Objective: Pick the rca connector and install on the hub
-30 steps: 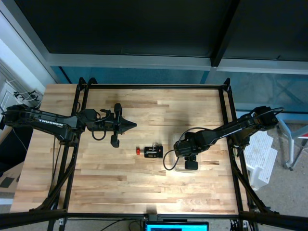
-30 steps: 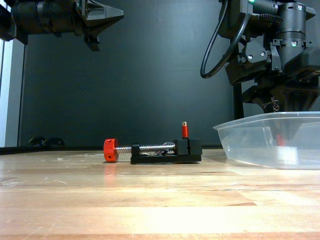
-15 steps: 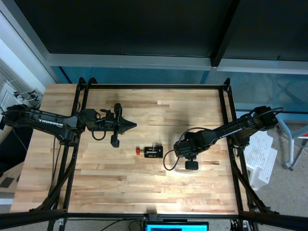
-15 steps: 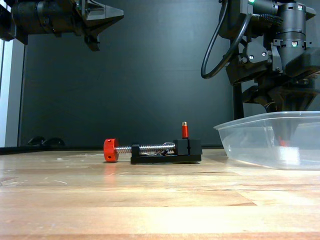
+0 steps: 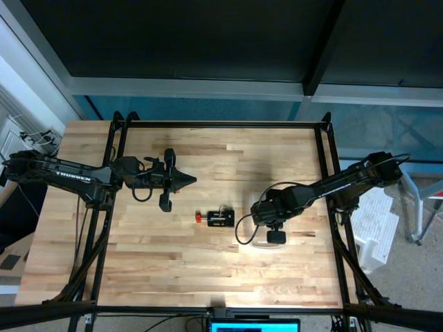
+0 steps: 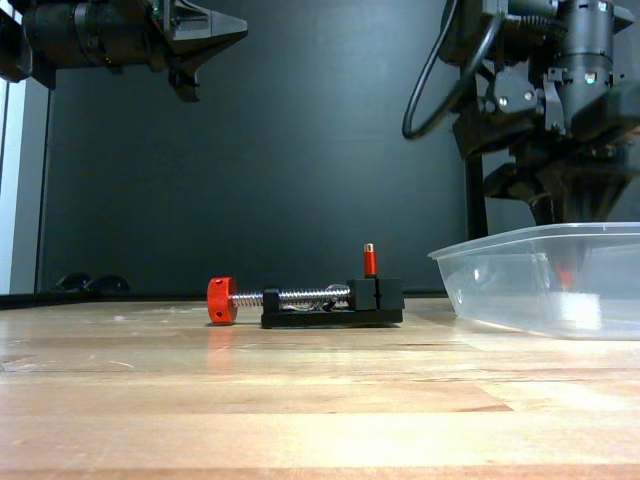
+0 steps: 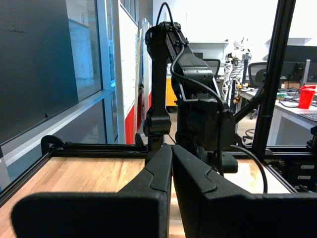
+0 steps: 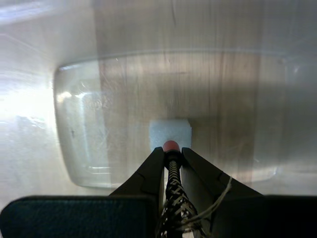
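The connector (image 8: 172, 166) is seen as a slim plug with a braided dark-and-silvery body and a rounded red tip. It is pinched between the fingers of the right claw (image 8: 171, 152), with the tip pointed down into the tray (image 8: 74, 124).

The tray is of clear plastic and is set on the worktop (image 5: 208, 277) toward its right edge, just beside the hub (image 5: 221, 218). One white cube (image 8: 170, 133) is contained in it. The connector's tip is held over one edge of the cube; contact between the two cannot be told.

The hub is laid near the worktop's middle. It is a low black block, with a red knob (image 6: 221, 299) on a silvery screw (image 6: 300, 295) at the end facing the left edge. A short red post (image 6: 369, 260) stands upright on top of it.

The left claw (image 7: 172, 148) is pressed together and is held high above the worktop toward the left edge, well apart from the hub.
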{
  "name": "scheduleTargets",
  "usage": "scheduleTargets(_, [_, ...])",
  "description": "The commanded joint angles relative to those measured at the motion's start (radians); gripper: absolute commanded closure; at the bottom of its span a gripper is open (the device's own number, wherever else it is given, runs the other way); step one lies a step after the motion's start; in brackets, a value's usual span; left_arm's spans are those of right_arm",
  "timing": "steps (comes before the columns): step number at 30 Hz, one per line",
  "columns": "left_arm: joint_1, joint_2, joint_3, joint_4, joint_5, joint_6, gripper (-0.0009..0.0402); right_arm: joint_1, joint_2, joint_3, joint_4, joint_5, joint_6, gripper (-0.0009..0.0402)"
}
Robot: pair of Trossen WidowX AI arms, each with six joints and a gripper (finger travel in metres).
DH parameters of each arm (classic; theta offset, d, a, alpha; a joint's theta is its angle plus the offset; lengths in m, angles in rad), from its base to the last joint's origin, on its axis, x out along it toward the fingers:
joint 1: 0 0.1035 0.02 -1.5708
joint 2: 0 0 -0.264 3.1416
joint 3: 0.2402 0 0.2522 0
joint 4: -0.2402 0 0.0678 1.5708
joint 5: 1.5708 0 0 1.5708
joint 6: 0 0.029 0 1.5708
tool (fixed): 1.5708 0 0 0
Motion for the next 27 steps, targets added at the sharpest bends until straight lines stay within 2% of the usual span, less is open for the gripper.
scheduleTargets(1, [0.0,0.0,0.0,0.0,0.0,0.0,0.0393,0.0,-0.012,0.019,-0.036,0.003,0.001,0.0393])
scheduleTargets(4, [0.0,0.0,0.0,0.0,0.0,0.0,0.0393,0.0,-0.021,0.05,-0.081,0.028,0.001,0.0393])
scheduleTargets(11, [0.0,0.0,0.0,0.0,0.0,0.0,0.0393,0.0,-0.045,0.112,-0.134,0.03,0.002,0.0393])
scheduleTargets(14, [0.0,0.0,0.0,0.0,0.0,0.0,0.0393,-0.001,-0.046,0.143,-0.174,0.054,0.004,0.0393])
scheduleTargets(20, [0.0,0.0,0.0,0.0,0.0,0.0,0.0393,-0.003,-0.044,0.179,-0.18,0.055,0.002,0.0393])
scheduleTargets(24, [0.0,0.0,0.0,0.0,0.0,0.0,0.0393,-0.003,-0.044,0.19,-0.179,0.078,0.005,0.0393])
scheduleTargets(27, [0.0,0.0,0.0,0.0,0.0,0.0,0.0393,-0.011,-0.04,0.199,-0.179,0.077,0.005,0.0393])
